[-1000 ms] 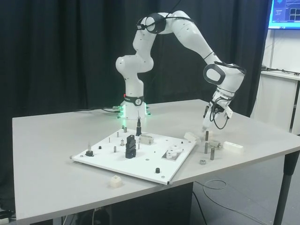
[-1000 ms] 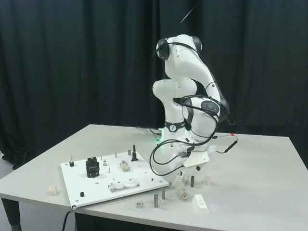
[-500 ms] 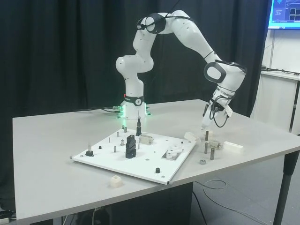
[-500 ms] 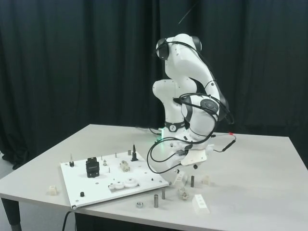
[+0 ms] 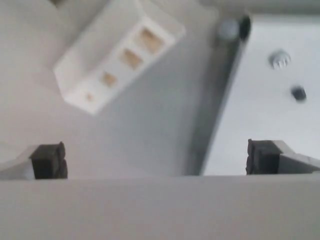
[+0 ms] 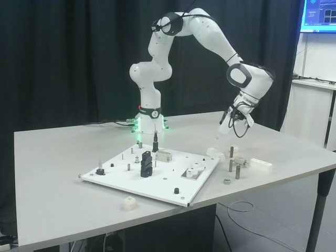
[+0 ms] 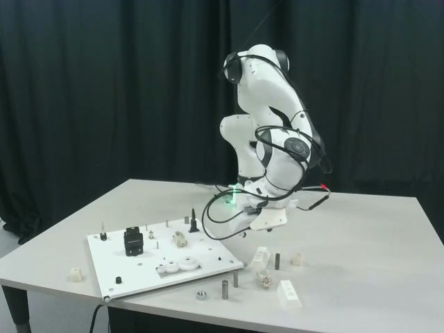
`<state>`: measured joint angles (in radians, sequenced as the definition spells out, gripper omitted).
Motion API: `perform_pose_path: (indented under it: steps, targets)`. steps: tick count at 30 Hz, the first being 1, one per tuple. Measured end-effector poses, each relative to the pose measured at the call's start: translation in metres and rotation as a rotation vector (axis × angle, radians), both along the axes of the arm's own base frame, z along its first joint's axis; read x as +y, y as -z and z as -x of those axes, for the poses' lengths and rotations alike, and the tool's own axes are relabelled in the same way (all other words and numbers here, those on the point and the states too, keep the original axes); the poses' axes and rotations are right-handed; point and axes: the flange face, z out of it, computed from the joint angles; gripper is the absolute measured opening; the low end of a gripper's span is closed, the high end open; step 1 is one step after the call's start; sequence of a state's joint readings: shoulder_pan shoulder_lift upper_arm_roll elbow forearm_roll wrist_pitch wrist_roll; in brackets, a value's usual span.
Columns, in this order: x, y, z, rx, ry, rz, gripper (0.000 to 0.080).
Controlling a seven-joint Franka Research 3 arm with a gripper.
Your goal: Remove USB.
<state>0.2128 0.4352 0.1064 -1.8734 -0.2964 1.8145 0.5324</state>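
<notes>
Raised since a second ago, the white arm's end effector (image 6: 222,127) now hangs higher above the grey table (image 6: 52,173) and has shifted from the loose parts toward the white board (image 6: 157,181). In the wrist view its two black fingertips (image 5: 49,161) stand wide apart with nothing between them; the end effector (image 5: 155,160) carries no load.

Below it, the wrist view shows a white block with four slots (image 5: 117,52) lying on the table just beside the board's edge (image 5: 270,100). In the first room view this block (image 6: 214,153) rests off the board's far corner, near upright grey pegs (image 6: 230,166) and a long white piece (image 6: 261,164). The second room view places the end effector (image 7: 267,220) above the same block (image 7: 260,256), which sits between the board (image 7: 139,274) and a group of small parts.

On the board stand a black fixture (image 6: 146,164), a black upright plug (image 6: 155,142) near the arm's base, and a small grey socket block (image 6: 164,156) just beside it. Which of these is the USB cannot be told for certain; the likeliest candidates remain on the board, well apart from the end effector. A small white cube (image 6: 128,203) lies on the table off the board's near edge. A green light (image 6: 138,127) glows at the arm's base.
</notes>
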Motion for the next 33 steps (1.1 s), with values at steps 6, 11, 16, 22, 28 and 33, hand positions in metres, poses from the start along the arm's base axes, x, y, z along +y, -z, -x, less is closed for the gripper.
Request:
perform_pose_path:
  steps: [6, 11, 16, 22, 28, 33]
  targets:
    - [-0.018, -0.01, 0.012, 0.022, -0.029, 0.031, 0.08]
    - [-0.036, -0.019, 0.027, 0.036, -0.068, 0.053, 0.08]
    - [-0.058, -0.029, 0.042, 0.04, -0.089, 0.068, 0.08]
    - [-0.091, -0.04, 0.057, 0.019, -0.092, 0.068, 0.08]
    - [-0.127, -0.049, 0.07, -0.013, -0.097, 0.044, 0.08]
    - [-0.156, -0.055, 0.078, -0.039, -0.098, 0.014, 0.08]
